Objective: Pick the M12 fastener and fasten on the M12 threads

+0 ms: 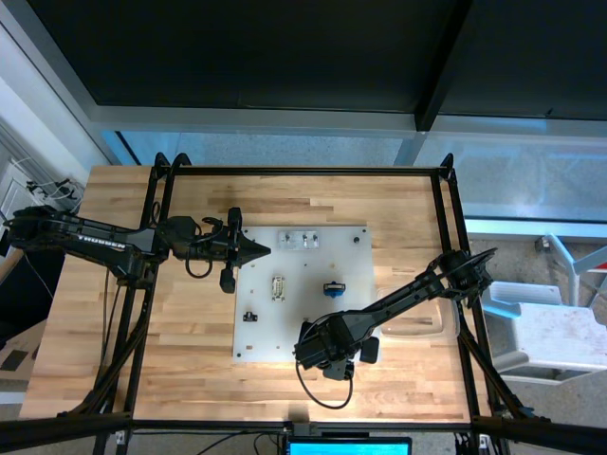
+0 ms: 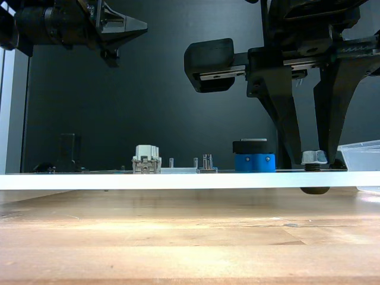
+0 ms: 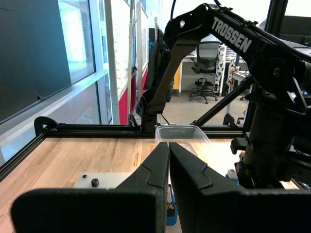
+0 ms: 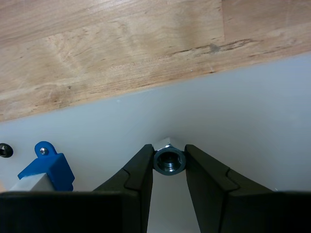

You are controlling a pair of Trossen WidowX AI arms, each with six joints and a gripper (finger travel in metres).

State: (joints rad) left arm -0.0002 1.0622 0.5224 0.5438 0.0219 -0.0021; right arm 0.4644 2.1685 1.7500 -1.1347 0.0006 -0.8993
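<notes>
Nut (image 2: 313, 157) sits on its stud (image 2: 313, 168), squeezed by right claw (image 4: 169, 154); twisting down not done yet. Left claw (image 3: 168, 148), clenched empty, hangs high on the left.

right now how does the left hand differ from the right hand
The left hand hangs high over the board's far left edge; the right hand is down at its near right edge. The left hand is shut on nothing; the right hand grips the nut. Both are black.
</notes>
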